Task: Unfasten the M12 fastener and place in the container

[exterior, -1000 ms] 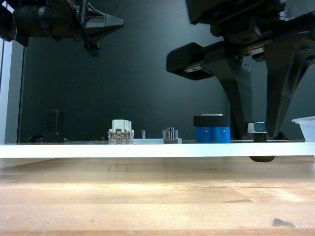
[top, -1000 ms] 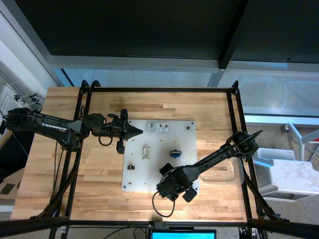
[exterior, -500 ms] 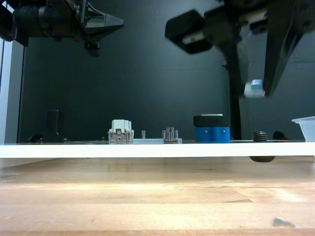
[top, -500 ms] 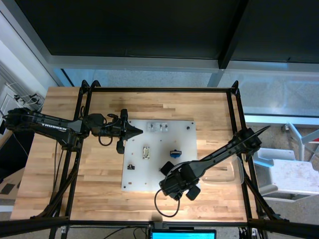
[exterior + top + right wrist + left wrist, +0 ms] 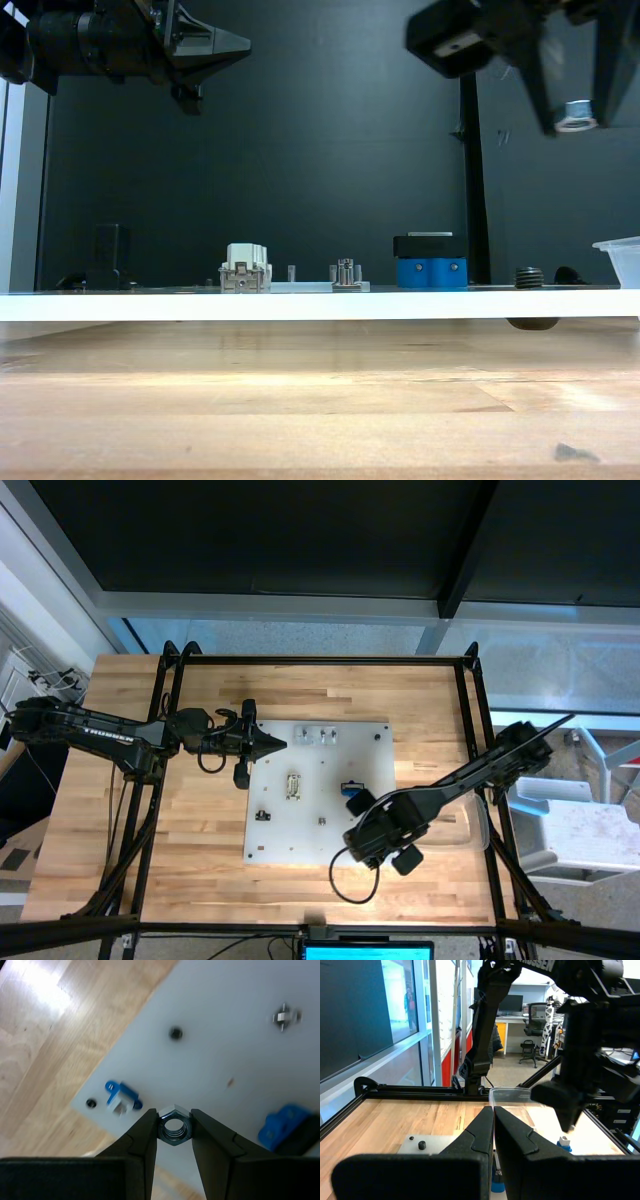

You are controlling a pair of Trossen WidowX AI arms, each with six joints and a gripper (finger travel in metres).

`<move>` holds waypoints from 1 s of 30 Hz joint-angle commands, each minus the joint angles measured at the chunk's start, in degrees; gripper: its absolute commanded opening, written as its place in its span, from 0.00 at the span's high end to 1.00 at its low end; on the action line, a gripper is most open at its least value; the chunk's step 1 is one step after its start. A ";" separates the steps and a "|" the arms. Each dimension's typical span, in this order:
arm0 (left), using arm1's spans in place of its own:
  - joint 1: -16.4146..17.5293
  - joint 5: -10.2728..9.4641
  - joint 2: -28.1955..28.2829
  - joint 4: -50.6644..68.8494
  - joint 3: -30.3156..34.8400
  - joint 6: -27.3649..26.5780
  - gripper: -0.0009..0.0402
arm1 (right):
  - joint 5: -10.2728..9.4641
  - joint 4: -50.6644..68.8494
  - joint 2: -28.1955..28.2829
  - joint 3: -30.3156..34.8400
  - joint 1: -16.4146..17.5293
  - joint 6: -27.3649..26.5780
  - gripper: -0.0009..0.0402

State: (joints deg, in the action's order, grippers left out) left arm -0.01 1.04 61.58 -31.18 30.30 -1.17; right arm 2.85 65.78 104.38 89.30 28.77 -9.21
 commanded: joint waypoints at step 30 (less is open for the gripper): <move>0.00 0.02 0.02 0.00 0.02 0.00 0.98 | 0.11 -0.44 -27.04 -30.29 5.79 28.50 0.92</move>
